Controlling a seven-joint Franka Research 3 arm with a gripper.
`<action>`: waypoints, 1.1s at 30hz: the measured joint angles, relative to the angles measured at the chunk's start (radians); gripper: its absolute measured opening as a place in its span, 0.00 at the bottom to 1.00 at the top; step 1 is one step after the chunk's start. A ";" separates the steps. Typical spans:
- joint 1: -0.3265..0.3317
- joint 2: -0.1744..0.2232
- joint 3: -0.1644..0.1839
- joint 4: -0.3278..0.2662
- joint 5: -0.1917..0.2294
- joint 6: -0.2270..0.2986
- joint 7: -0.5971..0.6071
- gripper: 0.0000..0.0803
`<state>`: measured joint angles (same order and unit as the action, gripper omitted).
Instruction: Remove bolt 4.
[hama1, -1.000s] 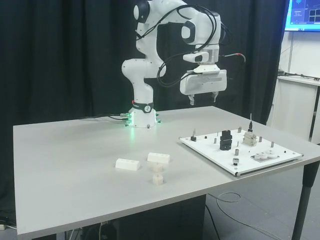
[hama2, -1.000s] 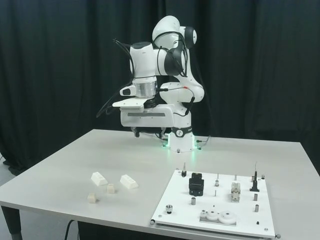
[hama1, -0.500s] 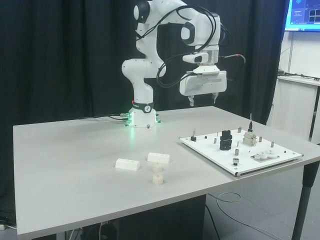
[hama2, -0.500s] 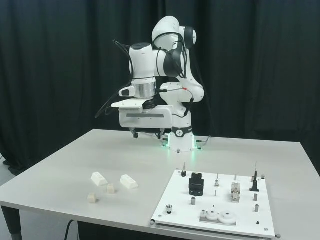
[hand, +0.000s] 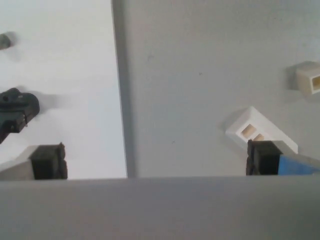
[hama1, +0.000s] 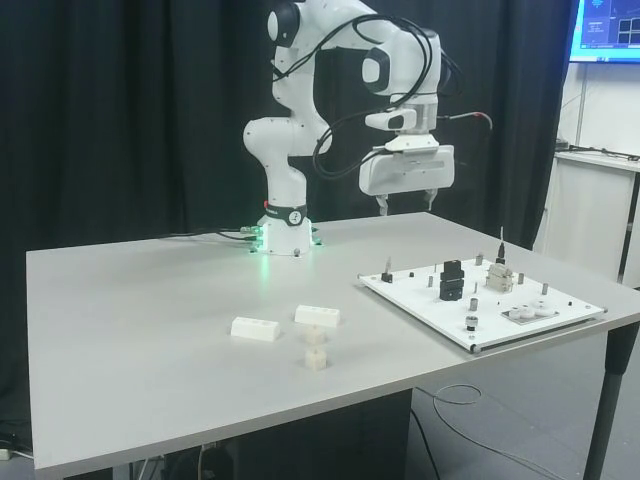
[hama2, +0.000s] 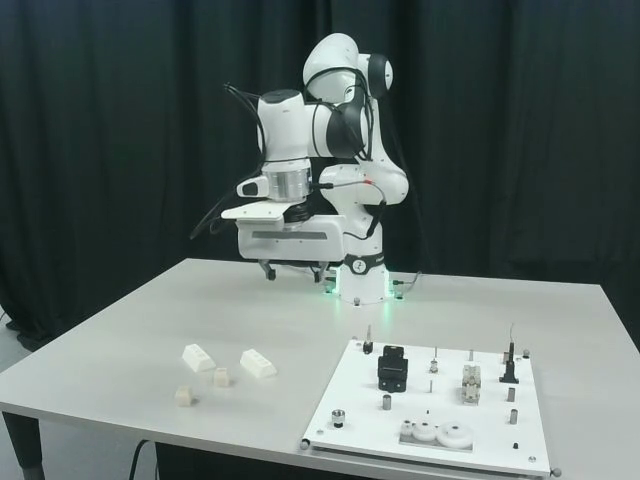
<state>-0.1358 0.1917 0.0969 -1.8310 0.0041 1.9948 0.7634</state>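
My gripper (hama1: 405, 203) hangs high above the table's far side, between the arm's base and the white board (hama1: 430, 305). It is open, with nothing between its black fingertips (hand: 47, 162). The gripper (hama2: 293, 270) is well clear of the board (hama2: 490, 425). Several small bolts stand upright on the board, one of them (hama1: 430, 281) near a black part (hama1: 451, 280). I cannot tell which is bolt 4. In the wrist view the gripper (hand: 156, 160) looks down on the board's edge (hand: 75, 75) and the black part (hand: 15, 107).
White blocks lie on the grey table left of the board: two long ones (hama1: 255, 328) (hama1: 317, 315) and a small one (hama1: 316, 355). Two of them show in the wrist view (hand: 260, 130) (hand: 310, 77). White gears (hama2: 440, 433) sit at the board's near edge.
The hand has shifted slightly sideways at its height and the wrist has turned a little. Nothing on the table or the board has moved.
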 joint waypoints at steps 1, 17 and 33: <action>0.000 0.001 0.000 0.000 0.000 0.001 0.000 1.00; 0.000 0.006 -0.004 0.000 0.000 0.008 0.000 1.00; 0.000 0.014 -0.006 0.000 0.005 0.039 0.067 1.00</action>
<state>-0.1357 0.2052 0.0906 -1.8310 0.0087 2.0336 0.8302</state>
